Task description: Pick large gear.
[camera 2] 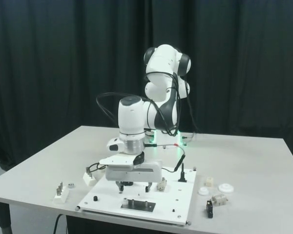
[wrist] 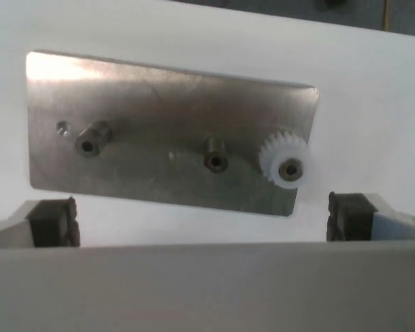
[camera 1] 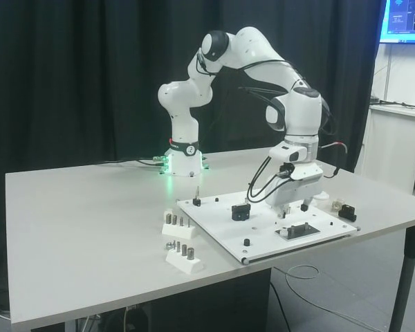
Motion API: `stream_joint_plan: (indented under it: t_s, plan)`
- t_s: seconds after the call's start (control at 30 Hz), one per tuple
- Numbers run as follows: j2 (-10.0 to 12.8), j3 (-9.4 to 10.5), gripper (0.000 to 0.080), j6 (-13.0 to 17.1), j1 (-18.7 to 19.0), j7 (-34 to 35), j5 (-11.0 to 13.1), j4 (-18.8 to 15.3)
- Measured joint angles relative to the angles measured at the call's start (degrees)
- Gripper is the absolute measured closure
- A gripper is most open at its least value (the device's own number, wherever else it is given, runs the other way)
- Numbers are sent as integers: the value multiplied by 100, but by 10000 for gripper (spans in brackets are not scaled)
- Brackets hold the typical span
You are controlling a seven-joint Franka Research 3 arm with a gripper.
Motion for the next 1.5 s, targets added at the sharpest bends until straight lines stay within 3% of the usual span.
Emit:
stream_joint_plan:
  t_s: [0.93, 1.5]
  plan:
    - [17, 57, 3, 48, 42, -9, 1, -3]
    - [-340, 58, 3, -805, 497, 134, -82, -103]
